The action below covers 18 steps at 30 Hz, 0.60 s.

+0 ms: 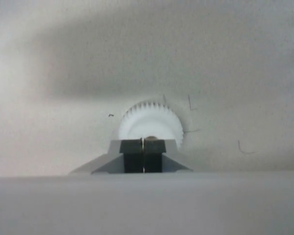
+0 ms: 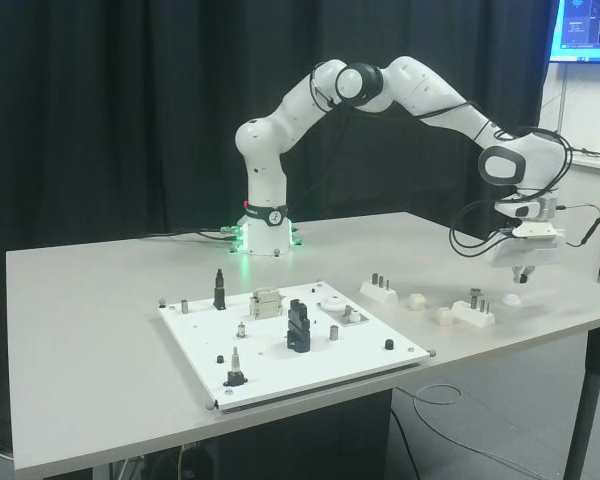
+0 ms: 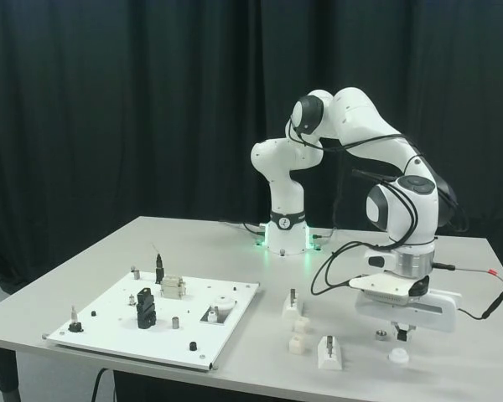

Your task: Pick medium gear.

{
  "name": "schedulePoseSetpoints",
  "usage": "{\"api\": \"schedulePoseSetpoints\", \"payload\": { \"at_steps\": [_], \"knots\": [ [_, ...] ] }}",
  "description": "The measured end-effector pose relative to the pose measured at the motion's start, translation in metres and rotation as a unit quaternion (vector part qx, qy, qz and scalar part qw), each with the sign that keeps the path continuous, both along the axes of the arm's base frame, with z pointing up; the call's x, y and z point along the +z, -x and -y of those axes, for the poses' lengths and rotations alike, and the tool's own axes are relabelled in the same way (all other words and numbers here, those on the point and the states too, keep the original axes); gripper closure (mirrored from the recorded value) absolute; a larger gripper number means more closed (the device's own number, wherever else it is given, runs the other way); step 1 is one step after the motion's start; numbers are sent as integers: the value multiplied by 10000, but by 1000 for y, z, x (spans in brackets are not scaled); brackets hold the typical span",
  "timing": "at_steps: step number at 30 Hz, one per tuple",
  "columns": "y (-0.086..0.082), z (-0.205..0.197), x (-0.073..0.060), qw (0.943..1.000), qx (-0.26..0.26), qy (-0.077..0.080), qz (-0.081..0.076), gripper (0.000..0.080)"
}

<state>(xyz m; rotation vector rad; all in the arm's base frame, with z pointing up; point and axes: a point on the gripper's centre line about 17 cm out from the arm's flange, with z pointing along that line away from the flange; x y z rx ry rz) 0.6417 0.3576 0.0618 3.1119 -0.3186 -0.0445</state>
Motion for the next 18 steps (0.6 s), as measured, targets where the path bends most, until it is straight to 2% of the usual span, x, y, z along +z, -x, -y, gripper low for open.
{"api": "schedulePoseSetpoints", "payload": {
  "at_steps": [18],
  "knots": [
    [-3, 4, 9, 10000, -21, 40, -18, 803]
  ]
}}
